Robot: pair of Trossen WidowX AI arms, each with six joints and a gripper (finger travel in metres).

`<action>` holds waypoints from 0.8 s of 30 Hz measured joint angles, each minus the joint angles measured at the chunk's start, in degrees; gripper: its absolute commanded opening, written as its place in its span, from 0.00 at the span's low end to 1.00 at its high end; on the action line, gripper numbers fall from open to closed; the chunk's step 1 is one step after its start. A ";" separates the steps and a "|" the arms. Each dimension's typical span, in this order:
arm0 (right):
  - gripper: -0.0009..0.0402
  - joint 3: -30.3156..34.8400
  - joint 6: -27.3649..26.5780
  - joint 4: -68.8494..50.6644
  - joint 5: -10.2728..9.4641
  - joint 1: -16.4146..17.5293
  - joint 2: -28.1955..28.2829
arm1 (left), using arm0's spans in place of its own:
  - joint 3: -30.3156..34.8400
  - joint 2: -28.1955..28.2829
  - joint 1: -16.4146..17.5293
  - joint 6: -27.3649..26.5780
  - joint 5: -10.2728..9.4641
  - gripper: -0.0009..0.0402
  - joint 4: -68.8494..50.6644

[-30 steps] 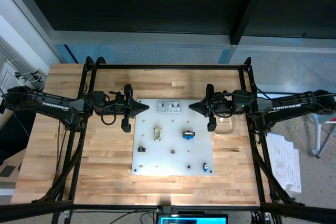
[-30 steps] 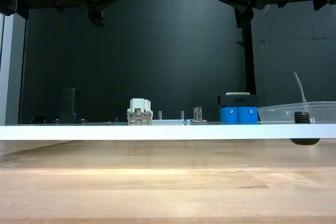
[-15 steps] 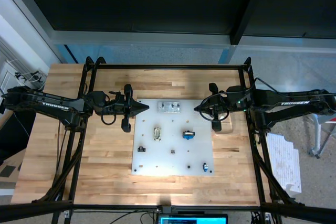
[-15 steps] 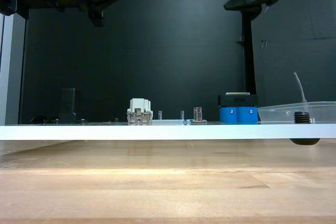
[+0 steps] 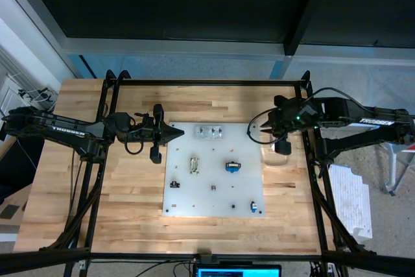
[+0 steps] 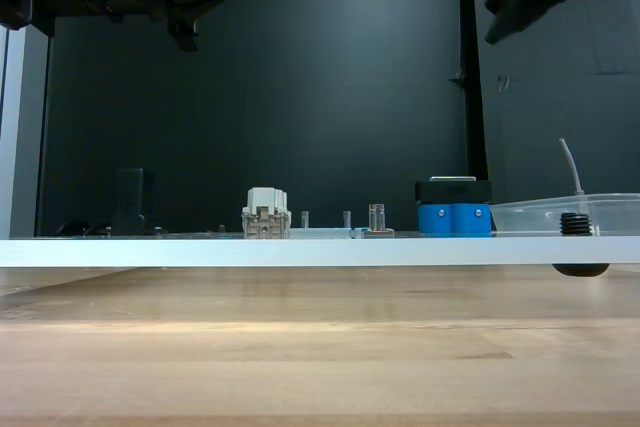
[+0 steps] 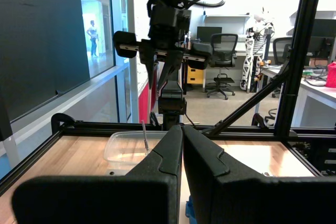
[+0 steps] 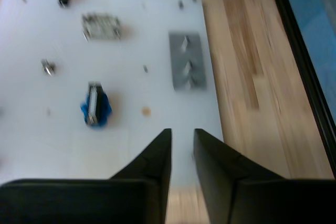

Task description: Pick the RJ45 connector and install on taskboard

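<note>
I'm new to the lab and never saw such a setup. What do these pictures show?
Two robot arms stand at a wooden table. One picture looks down from above, one looks level along the table, two come from cameras on the arms. A white taskboard with small mounted parts lies in the middle, a clear tray beside it. The left tool hangs shut above the board's left edge; the right tool, slightly open, hangs above its right edge by the tray. Neither holds anything.

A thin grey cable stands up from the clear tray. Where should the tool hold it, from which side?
Likely the upright cable above the clear tray rim, from above: walls block the sides. The right tool hangs over the taskboard at its right edge, the left tool at its left edge.
</note>
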 measured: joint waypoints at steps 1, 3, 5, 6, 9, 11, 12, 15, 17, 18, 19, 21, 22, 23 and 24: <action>0.28 0.44 0.09 -1.46 0.02 -0.74 0.02 | 0.00 0.00 0.00 0.00 0.00 0.02 0.00; 0.34 0.92 0.22 -4.02 0.00 -2.16 0.04 | 0.00 0.02 0.00 0.00 -0.02 0.02 -0.02; 0.39 0.94 0.26 -6.25 -0.04 -3.30 0.04 | 0.00 0.02 0.00 0.00 0.00 0.02 0.00; 0.42 0.94 0.24 -7.39 -0.24 -3.69 0.04 | -0.02 0.02 0.00 0.00 -0.02 0.02 0.00; 0.48 0.94 0.24 -10.64 -0.72 -4.72 0.04 | -0.02 0.02 0.00 0.00 -0.02 0.02 0.00; 0.51 0.92 0.24 -12.63 -0.81 -4.98 0.15 | -0.02 0.02 0.00 0.00 0.00 0.02 -0.02; 0.53 0.92 0.24 -13.94 -0.81 -5.09 0.31 | 0.00 0.02 0.00 0.00 0.00 0.02 -0.02; 0.57 0.92 0.24 -16.83 -0.96 -5.79 1.11 | 0.00 0.02 0.00 0.00 -0.02 0.02 0.00; 0.59 0.92 -0.22 -18.29 -1.14 -6.73 1.53 | 0.00 0.02 0.00 0.00 0.00 0.02 -0.02; 0.59 0.92 -0.76 -18.84 -1.60 -7.45 1.62 | -0.02 0.02 0.00 0.00 -0.02 0.02 0.00; 0.60 0.87 -1.36 -19.26 -2.27 -8.37 1.68 | -0.02 0.02 0.00 0.00 0.00 0.02 0.00; 0.61 0.81 -2.38 -19.98 -3.87 -10.29 2.10 | 0.00 0.02 0.00 0.00 -0.02 0.02 0.00; 0.61 0.68 -2.82 -20.20 -4.44 -11.23 2.40 | 0.00 0.02 0.00 0.00 -0.02 0.02 -0.02; 0.61 0.50 -3.34 -20.35 -4.79 -12.11 2.73 | 0.00 0.02 0.00 0.00 0.00 0.02 0.00; 0.61 0.17 -4.02 -20.39 -4.94 -12.90 2.99 | 0.00 0.02 0.00 0.00 0.00 0.02 0.00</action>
